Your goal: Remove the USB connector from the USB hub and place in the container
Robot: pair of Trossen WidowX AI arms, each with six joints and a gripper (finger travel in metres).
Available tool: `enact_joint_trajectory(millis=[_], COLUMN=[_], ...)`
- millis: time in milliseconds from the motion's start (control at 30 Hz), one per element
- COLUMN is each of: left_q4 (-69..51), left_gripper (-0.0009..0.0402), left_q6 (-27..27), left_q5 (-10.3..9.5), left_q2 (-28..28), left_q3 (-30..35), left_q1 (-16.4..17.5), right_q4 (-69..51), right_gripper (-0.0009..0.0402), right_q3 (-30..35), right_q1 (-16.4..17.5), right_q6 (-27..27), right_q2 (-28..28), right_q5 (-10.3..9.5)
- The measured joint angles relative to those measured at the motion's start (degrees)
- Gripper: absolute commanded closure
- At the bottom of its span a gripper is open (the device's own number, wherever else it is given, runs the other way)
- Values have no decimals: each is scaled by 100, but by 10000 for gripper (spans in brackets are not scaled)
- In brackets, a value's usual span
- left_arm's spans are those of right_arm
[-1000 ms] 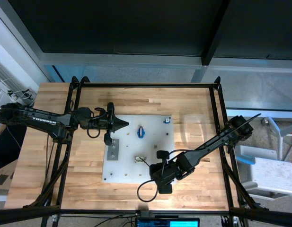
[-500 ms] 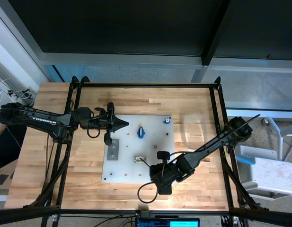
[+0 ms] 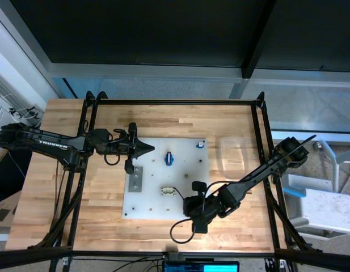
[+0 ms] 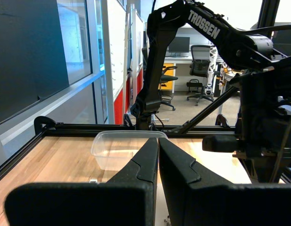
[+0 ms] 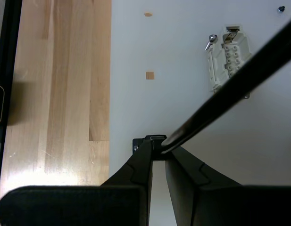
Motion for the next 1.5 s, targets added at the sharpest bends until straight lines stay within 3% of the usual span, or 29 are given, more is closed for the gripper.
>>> enact_joint_trajectory(millis=[67,367,567,1133,1500], left_q4=[0,0,0,-2,-2], left_gripper=[392,392,392,392,392], left_q6=[-2,-2,0,0,0], left_q5=[0,0,-2,0,0], left_q2=[0,0,0,2,2], left_q3=[0,0,0,-2,0], left_q1=[0,0,0,0,0], right_q4=[46,72,-175,-1307,-1117], right_gripper=[393,393,393,393,393], right_q3=[-52,-122,-13,1025,885], right_q1=[26,59,26,-216,-208], right_q6=[11,15,-81,-772,-763], right_q2=[-28,-94,-109,474,400], right_q5=[72,52,-286,-723,-592])
